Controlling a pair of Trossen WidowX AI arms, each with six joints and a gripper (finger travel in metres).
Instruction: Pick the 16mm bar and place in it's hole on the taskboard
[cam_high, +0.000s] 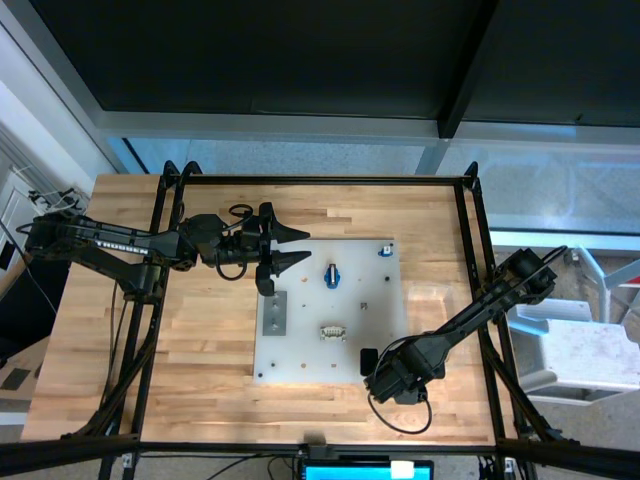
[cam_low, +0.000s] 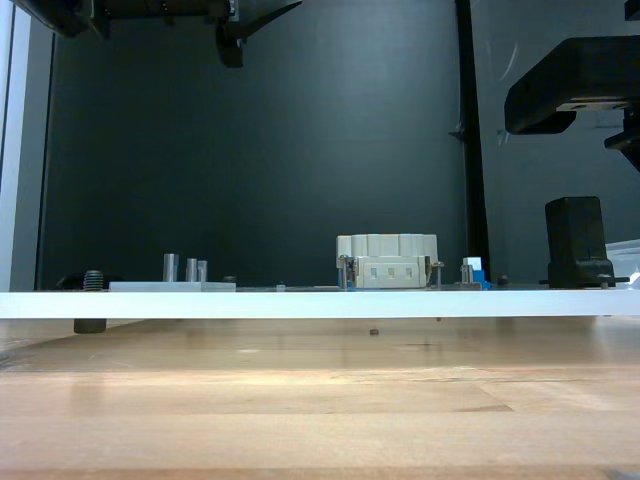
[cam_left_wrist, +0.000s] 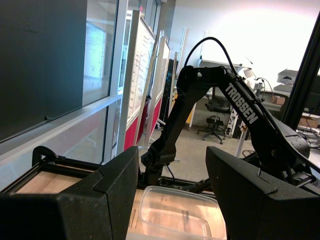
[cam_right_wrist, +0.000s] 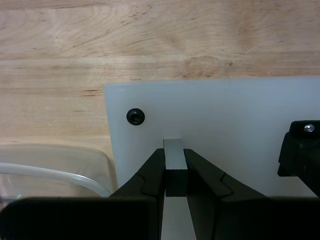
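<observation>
The 16mm bar (cam_right_wrist: 175, 161) is a short grey metal piece held between the fingers of my right gripper (cam_right_wrist: 175, 175), which is shut on it. It hangs just above the white taskboard (cam_right_wrist: 230, 125), near a corner screw (cam_right_wrist: 135, 117). From above, my right gripper (cam_high: 371, 362) is over the board's near right corner and hides the bar. My left gripper (cam_high: 296, 245) hovers high over the far left edge of the board (cam_high: 370, 300), open and empty. Its wide-apart fingers (cam_left_wrist: 115, 195) show in the left wrist view.
A grey block (cam_high: 273, 313) with upright pegs (cam_low: 171, 267) sits on the board's left side. A white connector (cam_low: 388, 260) and a blue part (cam_high: 333, 275) stand mid-board. A clear plastic tray (cam_right_wrist: 50, 170) lies on the wooden table beside the board's right edge.
</observation>
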